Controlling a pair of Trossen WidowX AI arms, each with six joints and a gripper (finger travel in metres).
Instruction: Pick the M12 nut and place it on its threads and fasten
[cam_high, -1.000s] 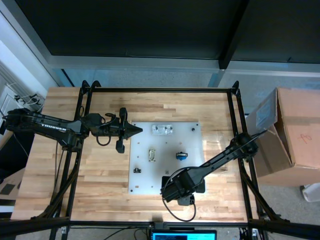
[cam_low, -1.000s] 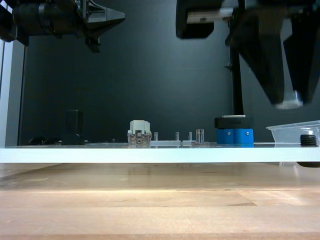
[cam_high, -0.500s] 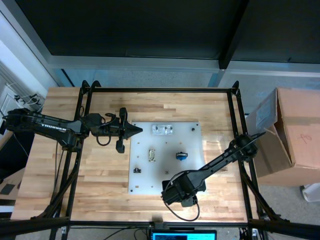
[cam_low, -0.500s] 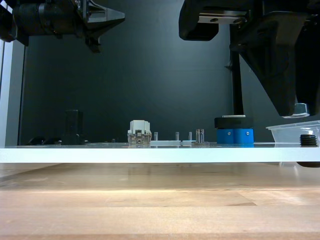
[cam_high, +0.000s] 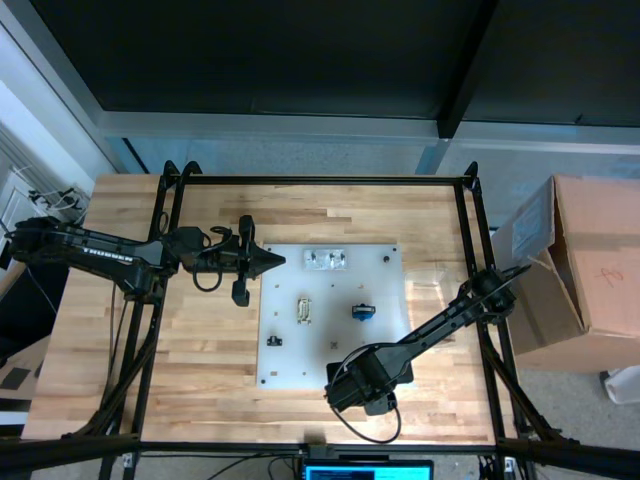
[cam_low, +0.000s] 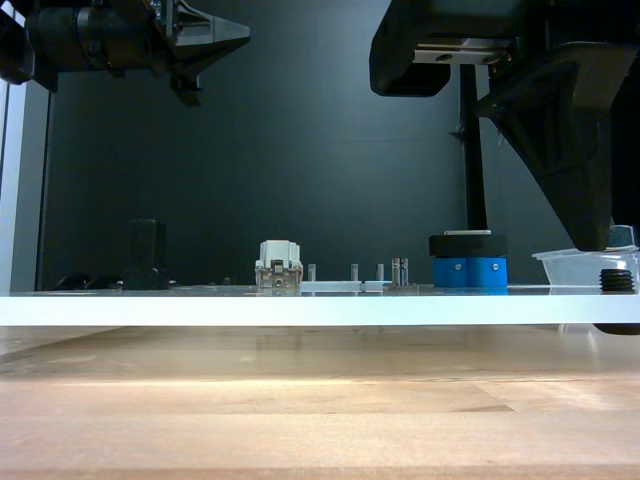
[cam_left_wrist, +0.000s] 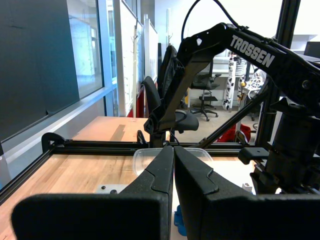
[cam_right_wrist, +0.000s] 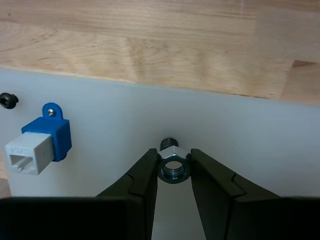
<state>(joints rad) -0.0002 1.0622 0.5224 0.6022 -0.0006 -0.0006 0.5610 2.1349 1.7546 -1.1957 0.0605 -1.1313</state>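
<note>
1. The M12 nut (cam_right_wrist: 173, 170) is held clear of its seat. It is grasped across its flats by the right hand (cam_right_wrist: 173, 159), with its bore turned toward the board. This is judged to be so that the threads can be met squarely.
2. The stud (cam_low: 617, 279) stands bare, ribs showing, near the near right edge of the white board (cam_high: 290, 300). In the low view the nut hangs just above it, apart. In the right wrist view the stud's top shows just beyond the nut, so a slight correction is judged necessary before lowering.
3. Room is tight only behind, where the clear tray (cam_low: 585, 260) is seen. The blue connector (cam_right_wrist: 50, 135) lies well apart.
4. The left hand (cam_high: 268, 259) is clenched on nothing. It is raised over the board's far left corner, well apart from the stud.
</note>
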